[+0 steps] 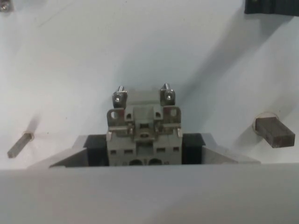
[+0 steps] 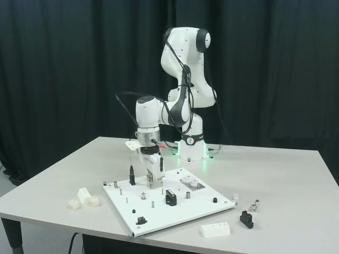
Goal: Remove waterproof.
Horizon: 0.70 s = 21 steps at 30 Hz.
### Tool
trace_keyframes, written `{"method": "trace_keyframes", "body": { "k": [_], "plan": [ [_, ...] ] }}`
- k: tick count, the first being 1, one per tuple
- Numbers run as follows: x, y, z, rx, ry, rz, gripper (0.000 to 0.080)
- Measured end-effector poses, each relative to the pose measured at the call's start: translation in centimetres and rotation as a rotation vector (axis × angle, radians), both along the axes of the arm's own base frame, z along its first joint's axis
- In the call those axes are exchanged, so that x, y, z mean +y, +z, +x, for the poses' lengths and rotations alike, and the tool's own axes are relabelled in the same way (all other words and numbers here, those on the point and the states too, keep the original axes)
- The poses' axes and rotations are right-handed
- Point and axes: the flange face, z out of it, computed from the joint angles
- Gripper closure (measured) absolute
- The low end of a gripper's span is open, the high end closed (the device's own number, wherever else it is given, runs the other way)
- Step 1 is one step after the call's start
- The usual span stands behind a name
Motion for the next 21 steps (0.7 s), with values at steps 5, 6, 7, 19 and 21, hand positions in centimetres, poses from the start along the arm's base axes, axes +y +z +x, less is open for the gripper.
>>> {"method": "trace_keyframes", "body": {
  "k": [5,6,7,19,21],
  "plan": [
    [-0.03,0.03,0.02,0.002,-0.002,0.001,0.0479],
    [-0.04,0.04,0.03,0.002,-0.002,0.002,0.0479],
    [-0.05,0.05,0.03,0.003,-0.003,0.002,0.0479],
    [-0.09,0.08,0.05,0.004,-0.006,0.005,0.0479],
    [-0.09,0.08,0.05,0.005,-0.007,0.005,0.0479]
  ]
}}
